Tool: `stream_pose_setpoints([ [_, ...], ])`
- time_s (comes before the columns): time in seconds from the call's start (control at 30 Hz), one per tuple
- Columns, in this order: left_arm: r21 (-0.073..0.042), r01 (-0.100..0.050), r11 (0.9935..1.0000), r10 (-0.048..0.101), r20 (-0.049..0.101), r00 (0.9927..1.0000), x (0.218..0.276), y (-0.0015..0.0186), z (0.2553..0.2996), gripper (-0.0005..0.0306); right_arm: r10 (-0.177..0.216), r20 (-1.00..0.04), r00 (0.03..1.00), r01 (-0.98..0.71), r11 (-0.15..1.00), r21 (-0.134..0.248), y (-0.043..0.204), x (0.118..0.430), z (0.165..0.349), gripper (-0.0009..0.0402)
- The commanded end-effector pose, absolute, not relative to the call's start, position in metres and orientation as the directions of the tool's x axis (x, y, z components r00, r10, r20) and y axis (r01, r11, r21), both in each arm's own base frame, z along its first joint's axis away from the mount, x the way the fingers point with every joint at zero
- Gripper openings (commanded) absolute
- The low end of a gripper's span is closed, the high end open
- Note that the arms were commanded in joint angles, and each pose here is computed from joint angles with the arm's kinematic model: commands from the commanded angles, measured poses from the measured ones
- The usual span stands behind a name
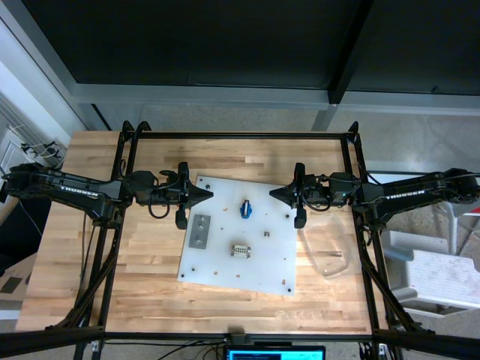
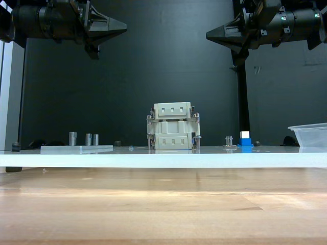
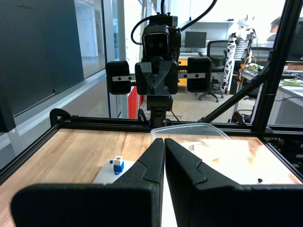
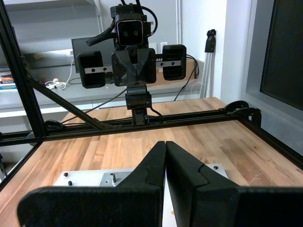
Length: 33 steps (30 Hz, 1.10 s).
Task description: Remove the HAN10-E connector and place it in the container
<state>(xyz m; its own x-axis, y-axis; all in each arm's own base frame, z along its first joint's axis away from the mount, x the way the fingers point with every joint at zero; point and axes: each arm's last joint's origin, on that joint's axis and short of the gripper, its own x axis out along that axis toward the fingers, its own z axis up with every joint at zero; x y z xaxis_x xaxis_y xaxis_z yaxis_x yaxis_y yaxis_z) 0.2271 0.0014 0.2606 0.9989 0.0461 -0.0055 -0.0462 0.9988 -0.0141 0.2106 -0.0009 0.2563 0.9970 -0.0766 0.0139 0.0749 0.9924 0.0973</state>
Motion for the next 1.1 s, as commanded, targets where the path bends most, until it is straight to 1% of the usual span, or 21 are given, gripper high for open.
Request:
stream_pose_setpoints([
  [0.03, -0.014, -0.046, 0.99886, 0.046, -0.005, 0.99894, 0.2271, 0.0014, 0.2607, 0.0, -0.077, 0.014, 0.997, 0.076, 0.992, 0.097, -0.001, 0.211, 0.256, 0.0],
  [0.4, -0.014, -0.045, 0.99887, 0.045, -0.005, 0.99896, 0.2271, 0.0013, 0.2607, 0.0, -0.076, 0.015, 0.997, 0.074, 0.992, 0.102, -0.001, 0.211, 0.256, 0.0],
  [0.5, -0.014, -0.045, 0.99887, 0.045, -0.006, 0.99895, 0.2271, 0.0013, 0.2606, 0.0, -0.072, 0.016, 0.997, 0.069, 0.986, 0.15, -0.001, 0.212, 0.26, 0.0],
  [0.53, -0.014, -0.045, 0.99887, 0.045, -0.006, 0.99895, 0.2271, 0.0013, 0.2606, 0.0, -0.072, 0.009, 0.997, 0.07, 0.986, 0.149, -0.001, 0.213, 0.262, 0.0],
  [0.6, -0.014, -0.046, 0.99886, 0.046, -0.005, 0.99894, 0.2271, 0.0014, 0.2607, 0.0, -0.066, -0.025, 0.997, 0.069, 0.987, 0.146, 0.0, 0.215, 0.269, 0.0],
  [0.77, -0.014, -0.046, 0.99884, 0.046, -0.005, 0.99892, 0.2271, 0.0014, 0.2608, 0.0, -0.063, -0.154, 0.986, 0.084, 0.987, 0.135, 0.0, 0.219, 0.289, 0.0],
  [1.03, -0.014, -0.046, 0.99886, 0.046, -0.005, 0.99894, 0.2271, 0.0014, 0.2607, 0.0, 0.012, -0.33, 0.944, 0.037, 0.989, 0.141, 0.004, 0.226, 0.322, 0.0],
  [1.1, -0.014, -0.046, 0.99884, 0.046, -0.005, 0.99892, 0.2271, 0.0014, 0.2607, 0.0, 0.016, -0.379, 0.925, 0.039, 0.99, 0.138, 0.005, 0.23, 0.33, 0.0],
])
